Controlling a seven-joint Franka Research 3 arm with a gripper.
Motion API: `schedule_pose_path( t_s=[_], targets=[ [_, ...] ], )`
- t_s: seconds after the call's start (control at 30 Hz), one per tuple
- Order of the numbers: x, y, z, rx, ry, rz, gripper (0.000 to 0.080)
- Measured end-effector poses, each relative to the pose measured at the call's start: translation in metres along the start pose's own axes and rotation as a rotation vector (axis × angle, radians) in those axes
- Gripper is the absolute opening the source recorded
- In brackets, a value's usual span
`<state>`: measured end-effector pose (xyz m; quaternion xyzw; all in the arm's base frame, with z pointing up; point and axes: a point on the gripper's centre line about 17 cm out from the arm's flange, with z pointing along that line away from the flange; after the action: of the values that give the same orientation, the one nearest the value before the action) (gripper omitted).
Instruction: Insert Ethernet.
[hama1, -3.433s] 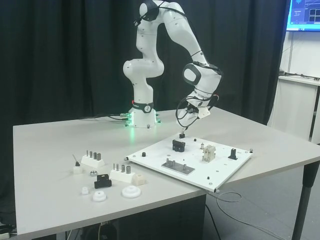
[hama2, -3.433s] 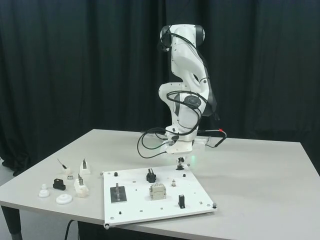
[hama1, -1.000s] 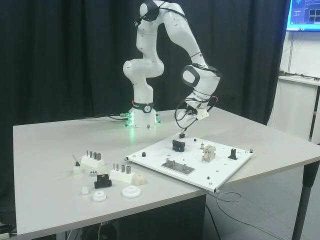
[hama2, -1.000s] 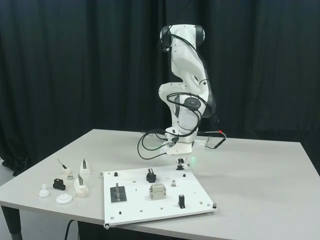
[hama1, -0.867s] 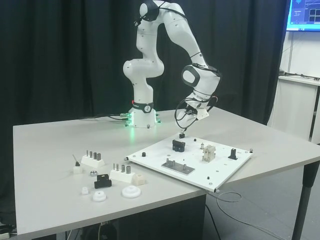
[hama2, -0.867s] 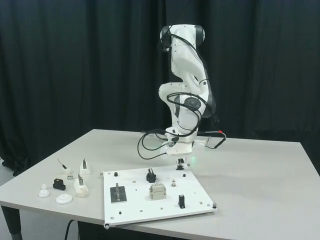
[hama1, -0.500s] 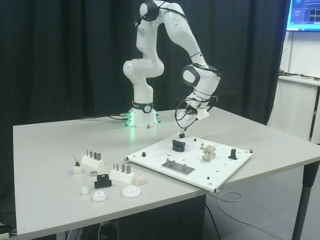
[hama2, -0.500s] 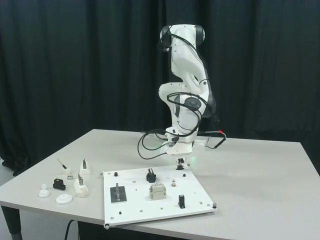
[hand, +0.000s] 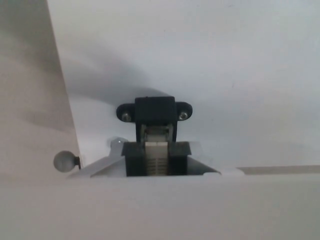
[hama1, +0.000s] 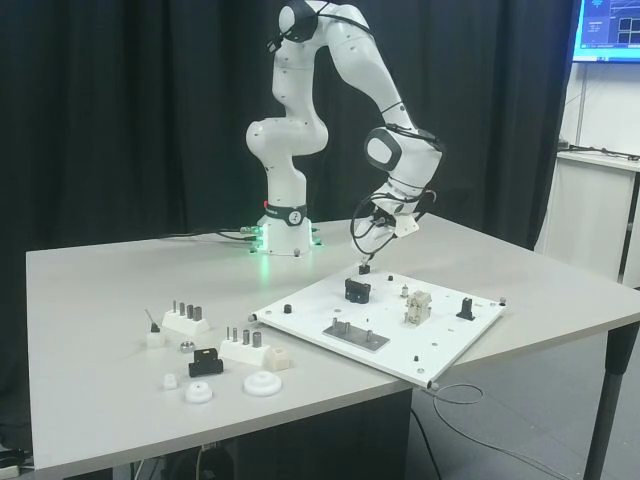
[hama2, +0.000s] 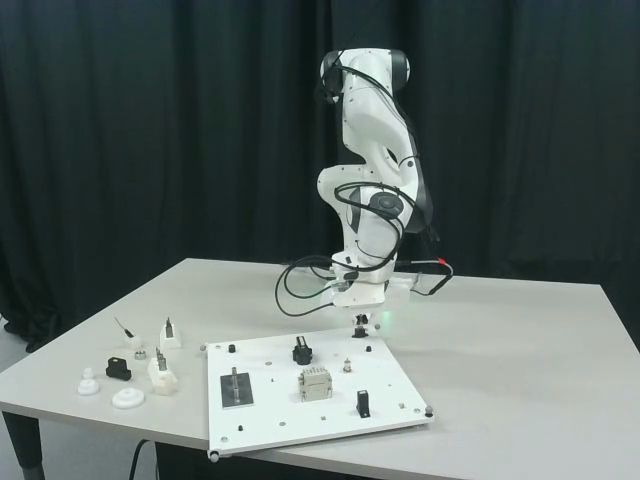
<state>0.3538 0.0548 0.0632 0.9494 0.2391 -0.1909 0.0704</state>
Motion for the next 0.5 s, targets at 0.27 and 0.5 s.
schedule_pose_path(
  t_s=[0.27, 0.5],
  targets=[
    [0.0007, -0.0007, 0.0036, 0.002, 0.0, -0.001, 0.0088],
    [0.0018, -0.0011, 0.0069, 0.003, 0.0, -0.004, 0.0088]
  ],
)
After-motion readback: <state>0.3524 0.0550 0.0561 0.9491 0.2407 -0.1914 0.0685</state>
